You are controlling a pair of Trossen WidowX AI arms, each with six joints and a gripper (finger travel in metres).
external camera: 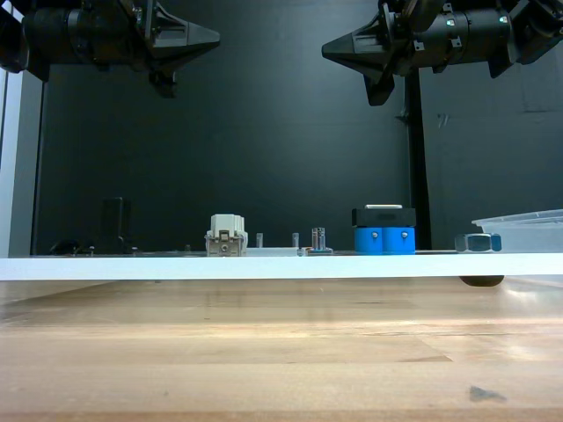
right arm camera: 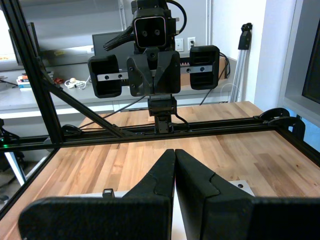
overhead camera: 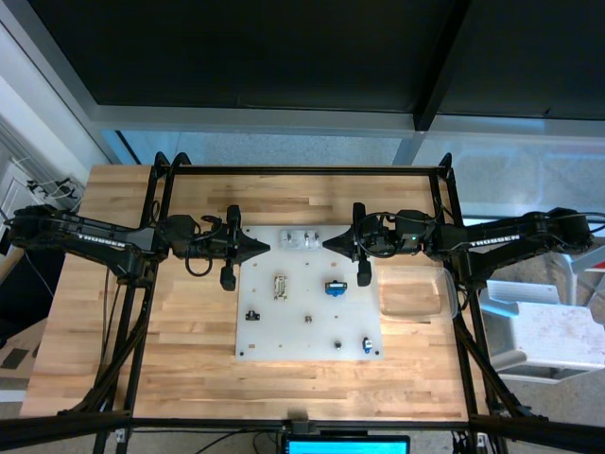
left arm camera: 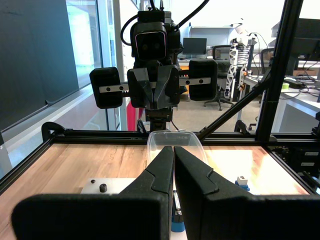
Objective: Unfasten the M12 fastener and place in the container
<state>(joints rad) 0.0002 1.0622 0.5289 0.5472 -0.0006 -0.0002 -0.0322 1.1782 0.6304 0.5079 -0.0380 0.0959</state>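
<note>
The M12 fastener [overhead camera: 341, 343] sits on its stud near the white board's [overhead camera: 284, 331] near right edge. In the low view the nut [external camera: 478, 243] shows silver in front of the container [external camera: 528, 230]. The high view shows that clear tray [overhead camera: 411, 293] on the table right of the board, with nothing in it. My left gripper [overhead camera: 267, 248] hovers shut over the board's far left corner. My right gripper [overhead camera: 326, 243] hovers shut over the far edge, facing it tip to tip. Both hang high above the board: left gripper [external camera: 217, 37], right gripper [external camera: 324, 49]. Each wrist view shows its fingers pressed together: left gripper [left arm camera: 173, 149], right gripper [right arm camera: 175, 151].
On the board stand a blue connector block [overhead camera: 334, 288], a beige connector [overhead camera: 280, 287], a silver post [overhead camera: 309, 320], a small blue-tipped piece [overhead camera: 367, 342] next to the nut, and a clear part [overhead camera: 301, 237] at the far edge. A black frame [overhead camera: 302, 171] rings the wooden table.
</note>
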